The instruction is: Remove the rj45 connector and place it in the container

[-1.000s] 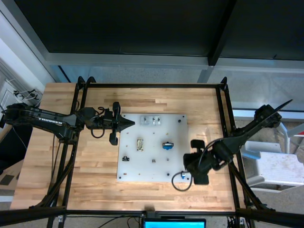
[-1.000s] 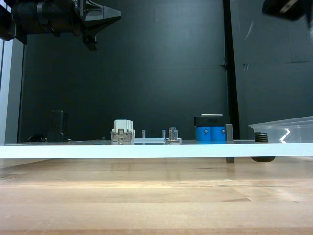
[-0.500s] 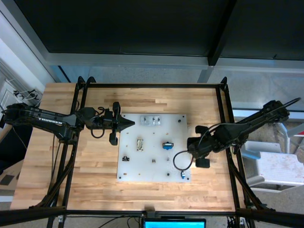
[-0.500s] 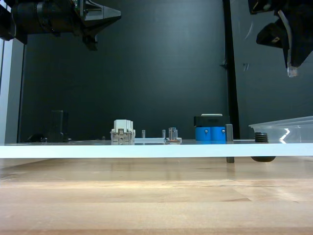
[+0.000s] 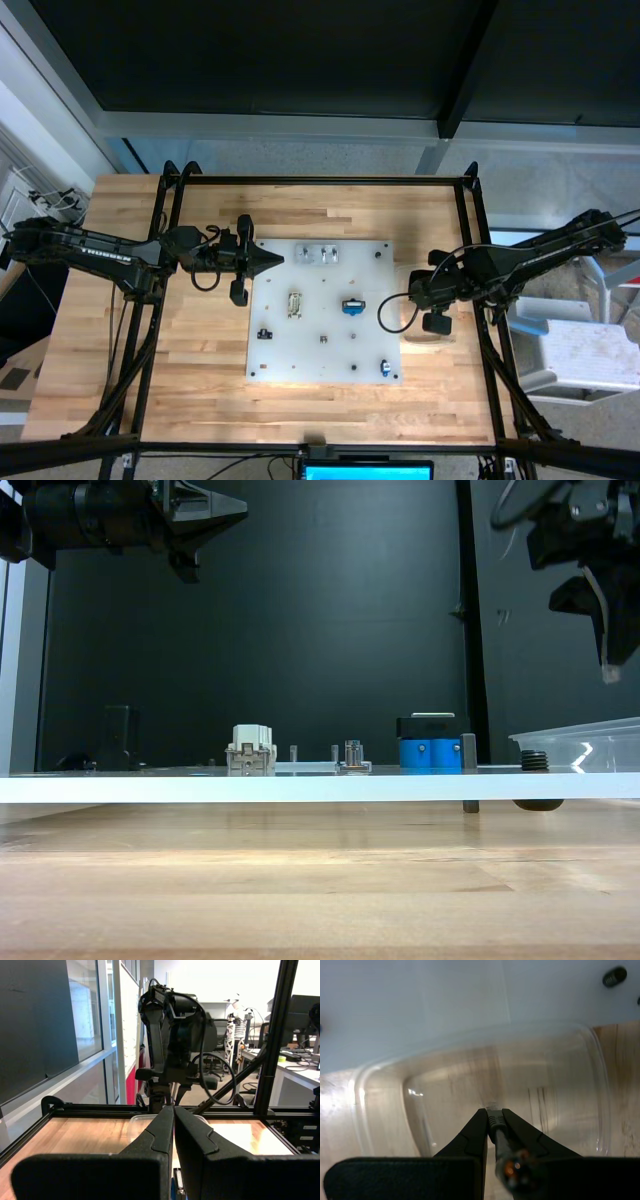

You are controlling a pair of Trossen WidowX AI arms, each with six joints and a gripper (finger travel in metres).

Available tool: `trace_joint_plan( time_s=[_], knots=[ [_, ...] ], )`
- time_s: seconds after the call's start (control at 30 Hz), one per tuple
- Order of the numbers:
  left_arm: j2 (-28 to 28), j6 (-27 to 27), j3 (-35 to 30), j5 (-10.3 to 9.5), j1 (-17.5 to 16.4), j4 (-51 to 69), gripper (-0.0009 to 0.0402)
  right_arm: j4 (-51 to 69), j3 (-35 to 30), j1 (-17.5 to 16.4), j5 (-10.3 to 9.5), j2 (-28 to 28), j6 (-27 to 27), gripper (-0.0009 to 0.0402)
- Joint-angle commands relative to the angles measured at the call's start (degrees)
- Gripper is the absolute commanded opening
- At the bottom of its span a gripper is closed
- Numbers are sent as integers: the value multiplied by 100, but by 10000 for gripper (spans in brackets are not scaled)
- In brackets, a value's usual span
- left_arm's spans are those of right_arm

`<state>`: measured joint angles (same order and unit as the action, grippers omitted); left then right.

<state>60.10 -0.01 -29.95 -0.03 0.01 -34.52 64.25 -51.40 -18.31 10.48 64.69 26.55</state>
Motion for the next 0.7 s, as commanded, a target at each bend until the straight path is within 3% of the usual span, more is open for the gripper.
trace_joint_plan(
  time_s=[0.03, 0.2, 0.7],
  knots=[
    [0, 0, 0, 0, -2, 0, 1, -2, 149, 35, -9, -144, 20, 0],
    [0, 0, 0, 0, -2, 0, 1, -4, 295, 59, -107, -262, 24, 0],
    [2, 0, 0, 0, 0, 0, 1, -28, 339, 59, -107, -260, 20, 9]
  ],
)
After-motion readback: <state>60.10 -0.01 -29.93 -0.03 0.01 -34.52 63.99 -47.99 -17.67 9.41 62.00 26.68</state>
